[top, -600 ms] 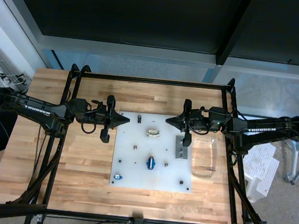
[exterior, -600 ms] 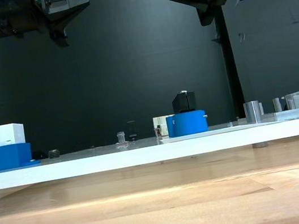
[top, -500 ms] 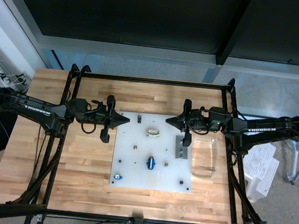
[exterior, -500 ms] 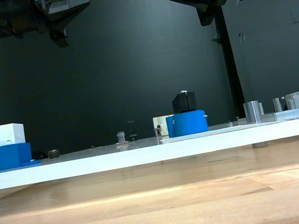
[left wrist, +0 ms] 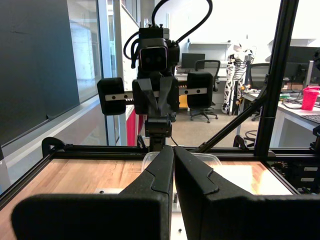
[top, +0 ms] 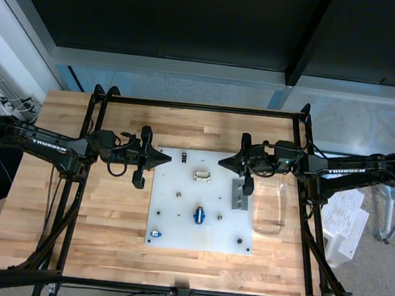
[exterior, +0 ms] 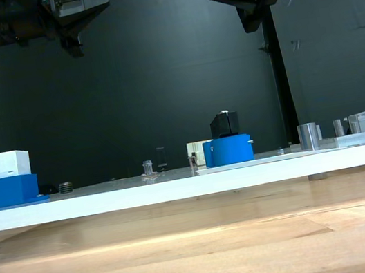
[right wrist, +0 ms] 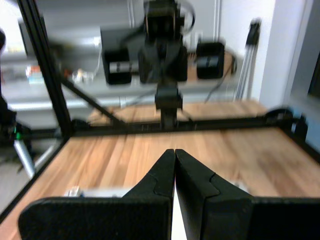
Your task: Remove the 16mm cylinder and place in the container
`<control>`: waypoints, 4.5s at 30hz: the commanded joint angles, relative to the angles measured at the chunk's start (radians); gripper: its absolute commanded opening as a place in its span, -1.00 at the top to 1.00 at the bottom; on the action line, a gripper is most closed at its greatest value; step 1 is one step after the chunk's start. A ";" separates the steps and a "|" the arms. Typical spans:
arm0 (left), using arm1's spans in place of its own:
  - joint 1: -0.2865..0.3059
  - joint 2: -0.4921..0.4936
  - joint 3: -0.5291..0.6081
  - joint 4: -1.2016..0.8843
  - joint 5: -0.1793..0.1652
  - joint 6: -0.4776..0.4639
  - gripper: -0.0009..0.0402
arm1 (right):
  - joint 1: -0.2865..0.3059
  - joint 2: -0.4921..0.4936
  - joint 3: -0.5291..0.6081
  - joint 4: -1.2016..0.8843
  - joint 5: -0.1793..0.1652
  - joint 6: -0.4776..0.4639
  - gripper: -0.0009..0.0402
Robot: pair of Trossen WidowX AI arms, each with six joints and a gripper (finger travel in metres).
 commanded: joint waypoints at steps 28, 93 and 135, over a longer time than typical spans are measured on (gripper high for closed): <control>0.000 0.000 0.000 0.000 0.000 0.000 0.96 | 0.242 0.158 0.394 -1.001 0.080 0.048 0.96; 0.000 0.000 0.000 0.000 0.000 0.000 0.96 | 0.454 0.717 0.632 -1.164 0.116 0.183 -0.11; 0.000 0.000 0.000 0.000 0.000 0.000 0.96 | 0.453 0.782 0.628 -1.121 0.099 0.204 0.96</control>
